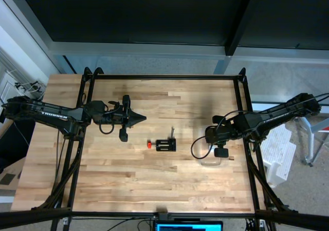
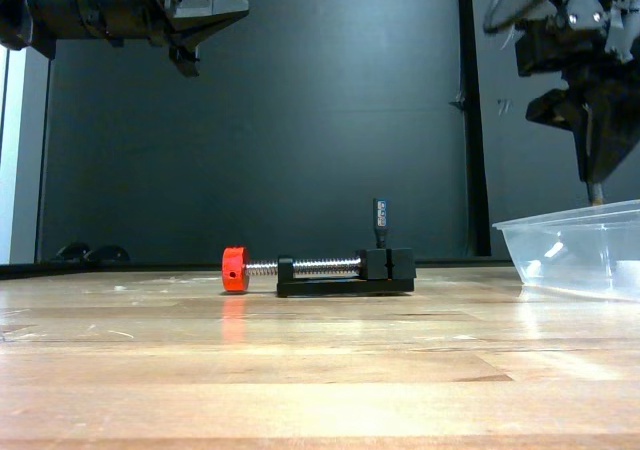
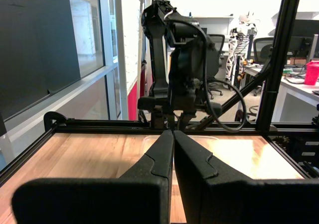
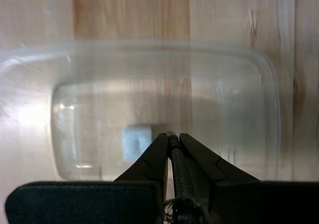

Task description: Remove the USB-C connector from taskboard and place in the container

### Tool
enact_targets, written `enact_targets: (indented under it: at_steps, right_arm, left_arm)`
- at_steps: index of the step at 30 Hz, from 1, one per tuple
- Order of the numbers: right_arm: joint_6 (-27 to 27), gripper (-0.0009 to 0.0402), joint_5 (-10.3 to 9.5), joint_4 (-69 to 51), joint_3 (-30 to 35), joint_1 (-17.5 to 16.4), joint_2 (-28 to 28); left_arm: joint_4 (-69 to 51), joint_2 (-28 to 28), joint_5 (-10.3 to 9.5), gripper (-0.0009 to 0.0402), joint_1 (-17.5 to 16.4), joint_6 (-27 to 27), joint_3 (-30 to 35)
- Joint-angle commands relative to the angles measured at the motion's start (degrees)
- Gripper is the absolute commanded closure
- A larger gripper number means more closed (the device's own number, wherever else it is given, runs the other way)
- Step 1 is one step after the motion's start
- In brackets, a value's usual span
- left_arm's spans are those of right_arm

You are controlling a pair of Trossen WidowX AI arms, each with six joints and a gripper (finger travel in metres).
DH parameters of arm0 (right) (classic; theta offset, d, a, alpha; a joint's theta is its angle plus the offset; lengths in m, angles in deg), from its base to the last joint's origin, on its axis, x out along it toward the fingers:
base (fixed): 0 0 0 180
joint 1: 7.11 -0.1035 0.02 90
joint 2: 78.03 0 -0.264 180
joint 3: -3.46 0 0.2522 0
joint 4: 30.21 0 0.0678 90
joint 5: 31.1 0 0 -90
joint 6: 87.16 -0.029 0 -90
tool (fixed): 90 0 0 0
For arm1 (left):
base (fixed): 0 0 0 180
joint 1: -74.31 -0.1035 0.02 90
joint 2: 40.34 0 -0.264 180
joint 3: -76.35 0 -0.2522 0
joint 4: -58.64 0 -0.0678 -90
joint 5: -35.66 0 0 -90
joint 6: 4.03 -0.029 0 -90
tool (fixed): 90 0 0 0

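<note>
Presently, the right gripper (image 4: 172, 135) is clenched on the USB-C connector (image 4: 173, 147), above the container (image 4: 149, 46) near the tabletop's right edge. The taskboard (image 1: 165, 145) sits mid-tabletop. The left gripper (image 1: 140, 118), fingers pressed together, hovers over the tabletop's left half.

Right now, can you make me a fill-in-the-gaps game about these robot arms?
1. The right gripper pinches the USB-C connector above the clear ____.
2. The small square piece lying inside it is coloured ____.
3. The left gripper, up in the air, has its fingers ____.
4. The taskboard sits on the wooden ____.
Missing words: container; white; shut; table.
</note>
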Motion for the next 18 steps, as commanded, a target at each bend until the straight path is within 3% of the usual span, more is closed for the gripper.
enact_targets:
  at_steps: [1, 18]
  right_arm:
    - [-0.02, 0.0391, 0.52, 0.07, -1.22, -0.09, 0.04]
    - [-1.31, 0.0281, 0.52, 0.28, -2.03, -0.44, 0.07]
  left_arm:
    - [0.00, 0.00, 0.02, 0.0393, -0.02, -0.02, 0.02]
    - [0.00, 0.00, 0.02, 0.0393, 0.00, -0.02, 0.02]
